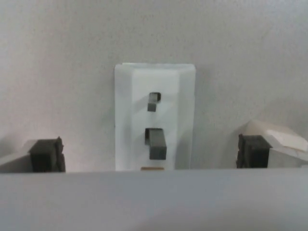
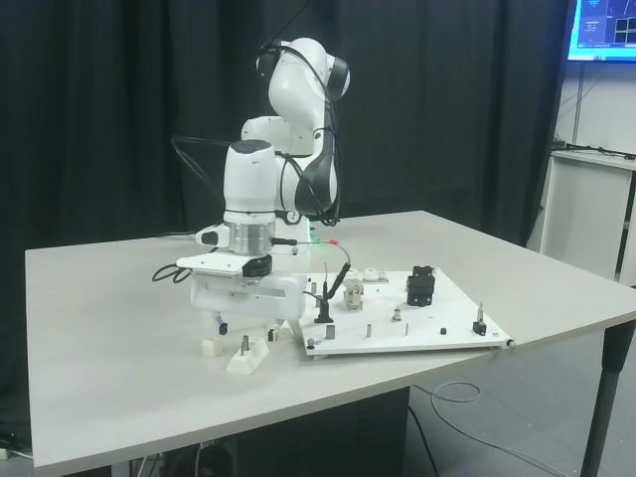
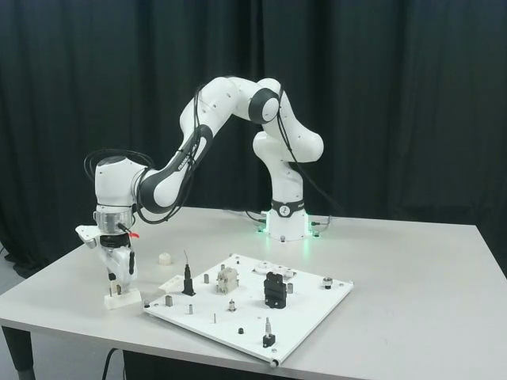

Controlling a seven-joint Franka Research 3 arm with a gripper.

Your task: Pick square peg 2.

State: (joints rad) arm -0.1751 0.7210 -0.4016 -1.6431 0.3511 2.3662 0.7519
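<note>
Hand hangs low over the near-left part of the grey bench, fingers spread wide, 1 black fingertip on each side of a small white holder block, neither touching it. 2 dark square pegs stand upright in the holder: a smaller one and a larger one; which is square peg 2 cannot be told. In the first room view the holder sits directly under the hand, near the bench's front edge, with a small white piece just beside it. The white assembly board lies just beside the holder, its corner near the front edge, carrying a black block and several small upright parts. Open bench surface spreads wide behind the hand.
</note>
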